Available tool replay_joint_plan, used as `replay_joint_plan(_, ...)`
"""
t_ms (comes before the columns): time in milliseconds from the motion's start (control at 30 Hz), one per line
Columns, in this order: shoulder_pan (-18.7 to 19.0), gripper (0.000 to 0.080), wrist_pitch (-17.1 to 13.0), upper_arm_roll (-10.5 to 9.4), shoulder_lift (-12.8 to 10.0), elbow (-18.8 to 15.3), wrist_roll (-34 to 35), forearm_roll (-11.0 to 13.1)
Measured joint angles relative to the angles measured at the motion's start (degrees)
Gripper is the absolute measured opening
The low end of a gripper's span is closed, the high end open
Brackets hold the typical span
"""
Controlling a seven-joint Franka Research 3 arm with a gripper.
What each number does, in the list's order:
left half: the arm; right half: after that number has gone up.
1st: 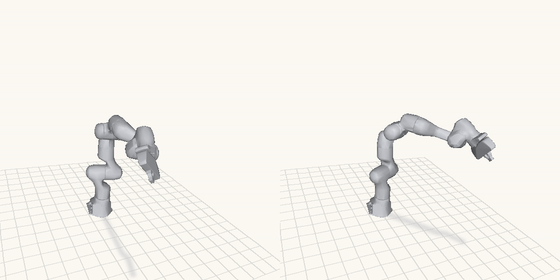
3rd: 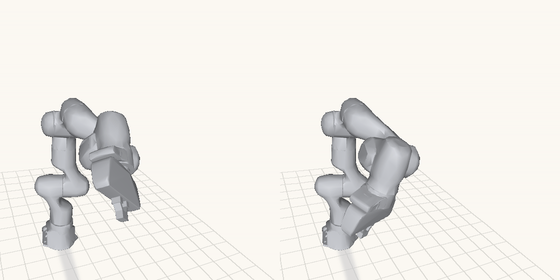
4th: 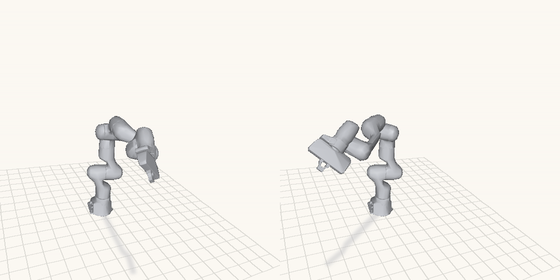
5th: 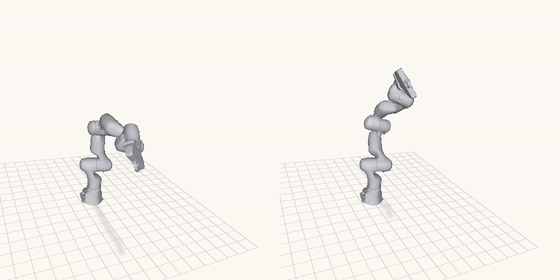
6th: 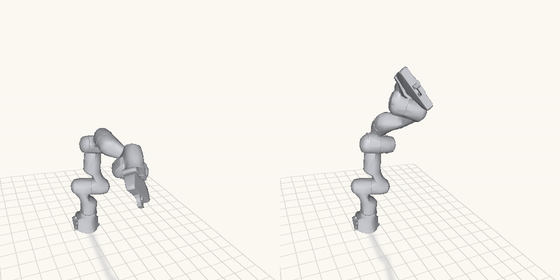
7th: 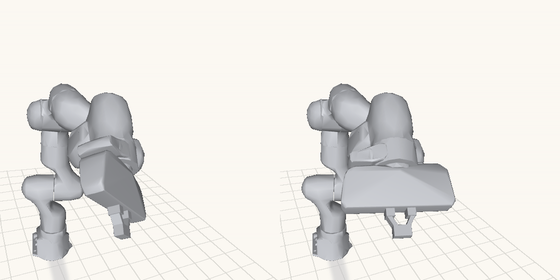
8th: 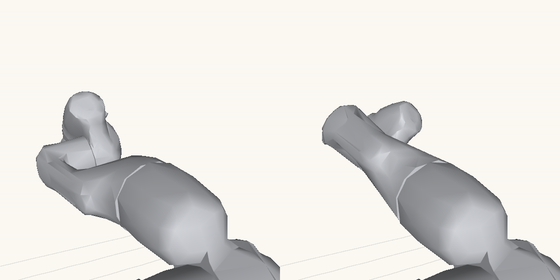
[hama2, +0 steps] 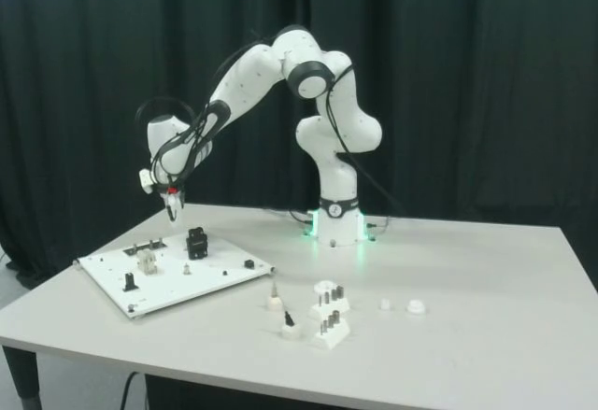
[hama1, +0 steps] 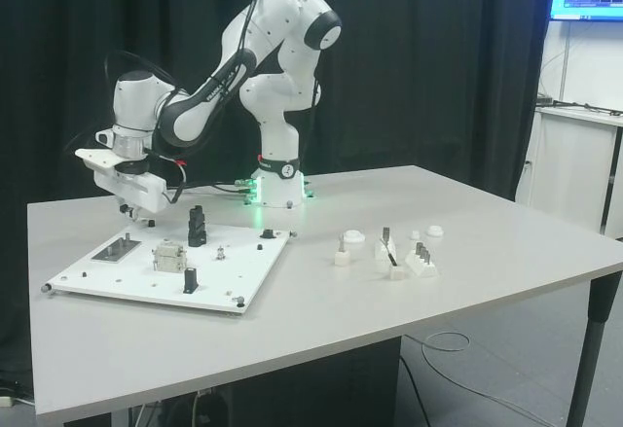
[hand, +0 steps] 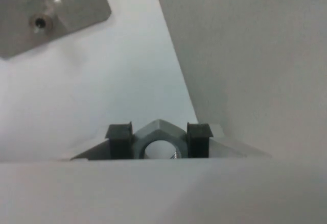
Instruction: Place bolt 4.
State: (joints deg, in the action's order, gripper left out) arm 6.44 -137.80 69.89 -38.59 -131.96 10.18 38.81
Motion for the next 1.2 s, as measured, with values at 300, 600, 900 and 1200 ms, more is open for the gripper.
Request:
replay_joint_plan(300, -0.2, 0.0225, 0.3, 0.00, 0.0, 0.7, 0.1, -0.1)
replay_joint_plan(600, -0.2, 0.0225, 1.2, 0.00, 0.0, 1.4, 0.3, -0.1)
replay_joint_plan(900, -0.2, 0.0225, 2.4, 0.00, 0.0, 1.9, 0.3, -0.2)
replay_joint_plan(1200, 0.0, 0.0225, 3.2, 0.01, 0.5, 2.6, 0.4, -1.6)
